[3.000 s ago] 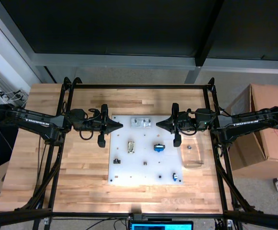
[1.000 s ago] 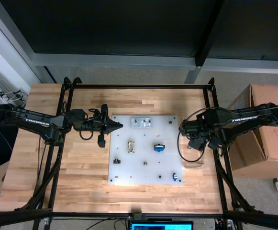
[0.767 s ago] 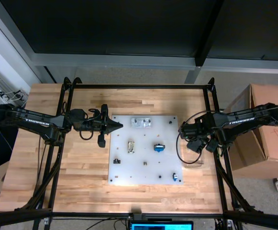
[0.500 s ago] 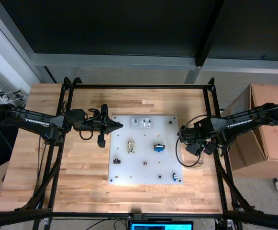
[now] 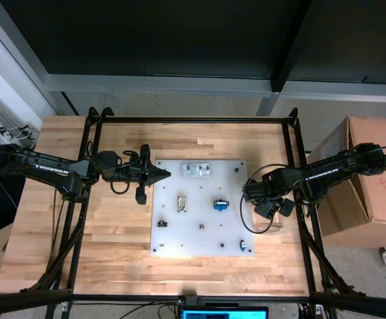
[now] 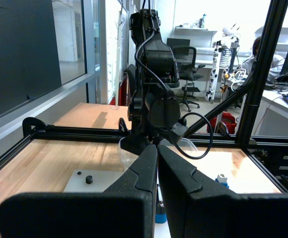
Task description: Pick the M12 nut and place it on its threads and fasten
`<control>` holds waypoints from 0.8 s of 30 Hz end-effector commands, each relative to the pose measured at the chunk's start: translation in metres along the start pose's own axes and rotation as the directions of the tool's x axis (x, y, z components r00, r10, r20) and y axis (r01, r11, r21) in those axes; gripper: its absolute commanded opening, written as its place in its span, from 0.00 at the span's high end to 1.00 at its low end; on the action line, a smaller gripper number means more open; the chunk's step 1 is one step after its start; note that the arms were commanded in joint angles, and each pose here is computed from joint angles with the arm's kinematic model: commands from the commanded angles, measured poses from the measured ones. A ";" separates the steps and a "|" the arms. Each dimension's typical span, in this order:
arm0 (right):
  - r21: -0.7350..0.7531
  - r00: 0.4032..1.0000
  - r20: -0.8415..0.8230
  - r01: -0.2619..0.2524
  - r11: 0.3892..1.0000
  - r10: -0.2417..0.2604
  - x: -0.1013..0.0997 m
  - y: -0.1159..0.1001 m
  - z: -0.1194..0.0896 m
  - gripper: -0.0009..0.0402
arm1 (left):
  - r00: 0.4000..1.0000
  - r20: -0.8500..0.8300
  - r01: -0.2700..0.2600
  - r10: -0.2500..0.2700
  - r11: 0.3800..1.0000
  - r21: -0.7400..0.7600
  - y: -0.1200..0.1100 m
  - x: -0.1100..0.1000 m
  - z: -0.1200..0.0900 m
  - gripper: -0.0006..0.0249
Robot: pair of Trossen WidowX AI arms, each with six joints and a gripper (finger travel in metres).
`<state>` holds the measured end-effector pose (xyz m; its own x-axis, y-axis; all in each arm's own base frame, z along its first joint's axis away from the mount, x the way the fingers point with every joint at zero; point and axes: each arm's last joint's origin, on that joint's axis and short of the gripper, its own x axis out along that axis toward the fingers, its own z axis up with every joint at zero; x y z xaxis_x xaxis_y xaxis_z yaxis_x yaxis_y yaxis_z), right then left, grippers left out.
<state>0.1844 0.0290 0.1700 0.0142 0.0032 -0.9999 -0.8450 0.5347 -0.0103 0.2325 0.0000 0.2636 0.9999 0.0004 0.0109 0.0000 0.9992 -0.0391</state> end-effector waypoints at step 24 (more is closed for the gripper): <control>-0.005 1.000 0.020 0.012 1.000 -0.012 0.020 0.007 -0.003 0.56 | 1.000 0.000 0.000 0.000 1.000 0.000 0.000 0.000 0.000 0.98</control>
<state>0.1775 0.0300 0.1501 0.0340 0.0098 -0.9994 -0.8482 0.5292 -0.0237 0.2325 0.0000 0.2636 0.9999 0.0004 0.0105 0.0000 0.9992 -0.0391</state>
